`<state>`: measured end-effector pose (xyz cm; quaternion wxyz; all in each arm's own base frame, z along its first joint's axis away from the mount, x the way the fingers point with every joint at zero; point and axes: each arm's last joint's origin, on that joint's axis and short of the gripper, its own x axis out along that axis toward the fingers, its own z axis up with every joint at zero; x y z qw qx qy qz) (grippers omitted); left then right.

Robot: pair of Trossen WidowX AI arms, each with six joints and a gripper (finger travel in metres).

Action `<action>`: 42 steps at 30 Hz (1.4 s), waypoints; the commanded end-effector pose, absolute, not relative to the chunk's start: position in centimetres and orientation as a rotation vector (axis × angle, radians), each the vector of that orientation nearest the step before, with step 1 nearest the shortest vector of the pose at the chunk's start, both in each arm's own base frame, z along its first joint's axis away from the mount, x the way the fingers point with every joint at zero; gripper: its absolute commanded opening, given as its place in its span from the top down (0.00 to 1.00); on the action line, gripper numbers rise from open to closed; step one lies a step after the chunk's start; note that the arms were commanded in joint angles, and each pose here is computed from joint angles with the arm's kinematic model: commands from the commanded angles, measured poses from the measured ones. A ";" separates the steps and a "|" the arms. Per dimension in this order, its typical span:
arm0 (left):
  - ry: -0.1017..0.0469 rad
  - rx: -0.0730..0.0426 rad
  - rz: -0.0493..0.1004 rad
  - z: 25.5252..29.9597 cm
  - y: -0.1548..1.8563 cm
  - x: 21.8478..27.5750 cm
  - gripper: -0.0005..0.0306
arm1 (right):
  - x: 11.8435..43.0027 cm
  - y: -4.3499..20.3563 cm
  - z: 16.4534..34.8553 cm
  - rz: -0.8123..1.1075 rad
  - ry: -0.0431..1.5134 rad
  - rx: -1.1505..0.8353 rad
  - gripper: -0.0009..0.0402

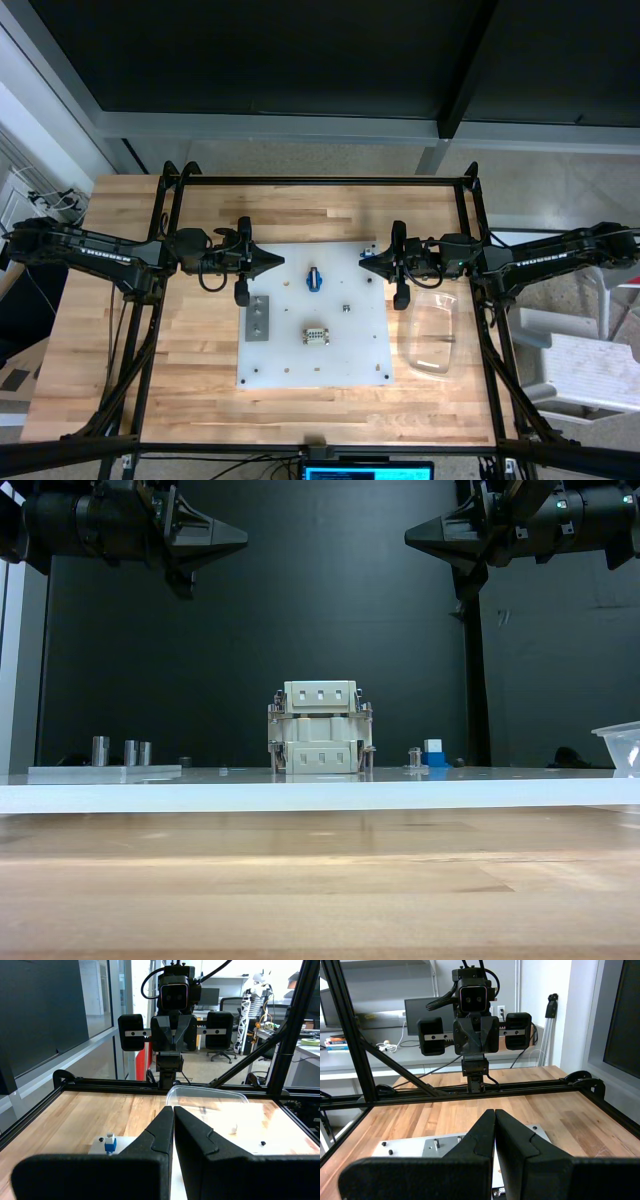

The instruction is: Remove the HAN10-E connector and place it in the container

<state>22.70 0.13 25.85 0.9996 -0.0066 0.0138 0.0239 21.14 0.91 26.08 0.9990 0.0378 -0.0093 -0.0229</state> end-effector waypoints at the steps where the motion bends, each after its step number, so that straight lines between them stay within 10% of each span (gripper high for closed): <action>1: 0.027 -0.013 0.048 25.85 0.14 22.70 0.98 | 21.2 0.9 26.4 -0.044 -0.024 0.104 0.98; 23: 0.027 -0.013 0.048 25.85 0.14 22.71 0.98 | 23.4 1.5 34.0 -0.009 0.413 0.107 0.98; 42: 0.028 -0.013 0.049 25.85 0.14 22.71 0.98 | 30.5 3.0 35.5 -0.021 0.941 0.065 0.98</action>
